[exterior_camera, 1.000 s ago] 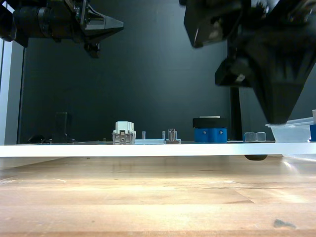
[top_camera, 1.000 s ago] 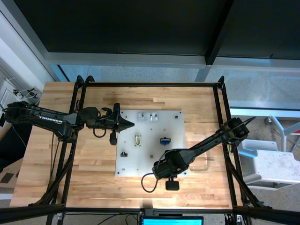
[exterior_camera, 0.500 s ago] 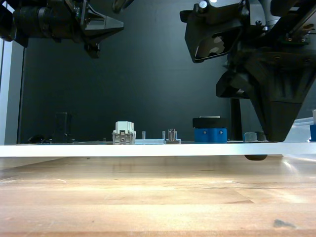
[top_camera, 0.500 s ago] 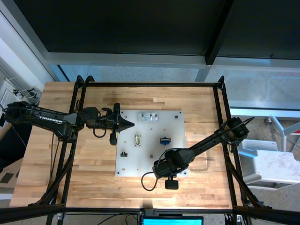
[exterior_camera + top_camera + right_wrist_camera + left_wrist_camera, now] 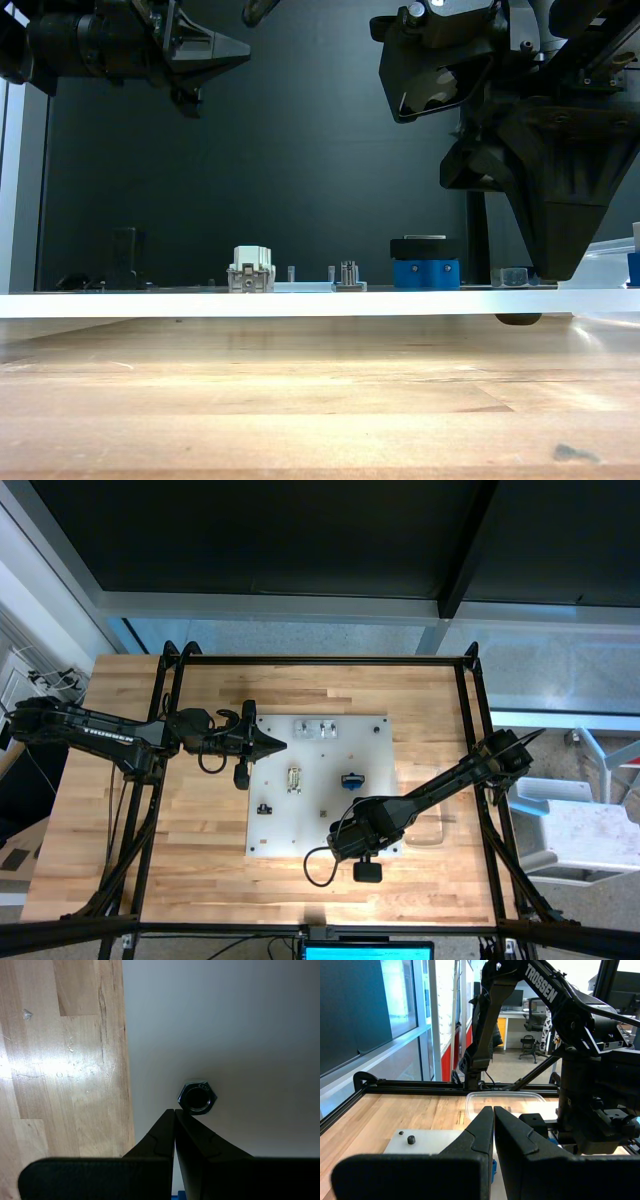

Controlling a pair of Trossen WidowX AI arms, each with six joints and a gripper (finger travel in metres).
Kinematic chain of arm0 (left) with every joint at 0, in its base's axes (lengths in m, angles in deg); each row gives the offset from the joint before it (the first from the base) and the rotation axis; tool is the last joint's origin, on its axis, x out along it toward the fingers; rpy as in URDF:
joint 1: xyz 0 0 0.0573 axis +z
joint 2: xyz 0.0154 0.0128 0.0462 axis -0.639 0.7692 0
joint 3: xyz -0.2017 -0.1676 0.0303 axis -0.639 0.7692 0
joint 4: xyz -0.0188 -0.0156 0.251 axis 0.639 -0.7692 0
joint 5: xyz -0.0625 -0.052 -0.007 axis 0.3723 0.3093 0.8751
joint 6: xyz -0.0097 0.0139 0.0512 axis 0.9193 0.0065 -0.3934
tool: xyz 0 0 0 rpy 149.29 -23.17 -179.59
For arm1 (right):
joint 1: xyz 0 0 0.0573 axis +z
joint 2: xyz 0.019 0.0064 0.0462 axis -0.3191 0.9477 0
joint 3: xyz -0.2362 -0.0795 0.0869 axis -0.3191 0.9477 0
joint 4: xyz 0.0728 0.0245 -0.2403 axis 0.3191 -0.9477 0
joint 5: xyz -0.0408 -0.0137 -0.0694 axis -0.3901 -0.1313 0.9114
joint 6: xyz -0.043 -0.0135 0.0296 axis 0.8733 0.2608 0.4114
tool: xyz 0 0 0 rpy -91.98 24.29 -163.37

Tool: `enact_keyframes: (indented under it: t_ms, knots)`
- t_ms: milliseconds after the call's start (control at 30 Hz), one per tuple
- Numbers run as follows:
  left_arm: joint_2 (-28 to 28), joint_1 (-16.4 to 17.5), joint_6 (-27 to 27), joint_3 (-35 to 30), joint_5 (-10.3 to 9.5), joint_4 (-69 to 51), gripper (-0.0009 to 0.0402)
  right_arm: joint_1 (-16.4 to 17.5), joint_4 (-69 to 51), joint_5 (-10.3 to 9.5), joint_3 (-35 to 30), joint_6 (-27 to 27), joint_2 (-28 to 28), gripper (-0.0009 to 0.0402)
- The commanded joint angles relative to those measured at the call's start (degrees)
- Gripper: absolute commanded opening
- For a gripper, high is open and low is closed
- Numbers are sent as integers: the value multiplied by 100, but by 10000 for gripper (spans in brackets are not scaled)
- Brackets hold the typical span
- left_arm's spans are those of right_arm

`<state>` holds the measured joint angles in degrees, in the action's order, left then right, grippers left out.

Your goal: Unfasten the M12 fastener and place in the container

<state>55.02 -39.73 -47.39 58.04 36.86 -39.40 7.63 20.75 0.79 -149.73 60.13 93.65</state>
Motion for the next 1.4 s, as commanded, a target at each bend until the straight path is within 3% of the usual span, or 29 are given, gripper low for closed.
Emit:
enact_keyframes:
  t_ms: [33,100,133,167,233,267,333,467,567,633,767,833,900,1333,1400]
  knots:
    - [0,0,0,-2,0,2,0,-2,2,39,-2,22,2,0]
    - [0,0,0,-2,0,2,0,-2,-2,57,-2,55,2,0]
    - [0,0,0,-2,0,2,0,0,-28,166,-2,68,0,0]
    - [0,0,0,-2,0,2,0,0,-94,437,-2,44,-9,0]
    - [0,0,0,-2,0,2,0,2,-299,1226,-4,-195,-63,0]
    - [0,0,2,-2,0,2,0,2,-409,1530,-13,-332,-105,0]
    - [0,0,0,-2,0,2,0,2,-610,1823,-72,-439,-146,0]
    - [0,0,0,-2,0,2,0,4,-765,1762,-101,-437,-225,0]
    - [0,2,0,-2,0,0,0,4,-798,1469,-103,-428,-269,0]
    - [0,0,0,-2,0,0,0,4,-796,1075,-120,-372,-297,0]
    - [0,2,0,-2,-2,2,0,7,-697,81,-195,-227,-330,0]
    - [0,2,0,-2,-2,2,0,4,-586,-286,-227,-177,-330,0]
    - [0,0,0,-2,0,-4,0,4,-485,-527,-229,-98,-330,0]
    - [0,0,0,-2,0,0,0,-11,26,-428,-22,262,-68,0]
    - [0,2,0,-2,0,0,0,-17,35,-282,7,260,-68,0]
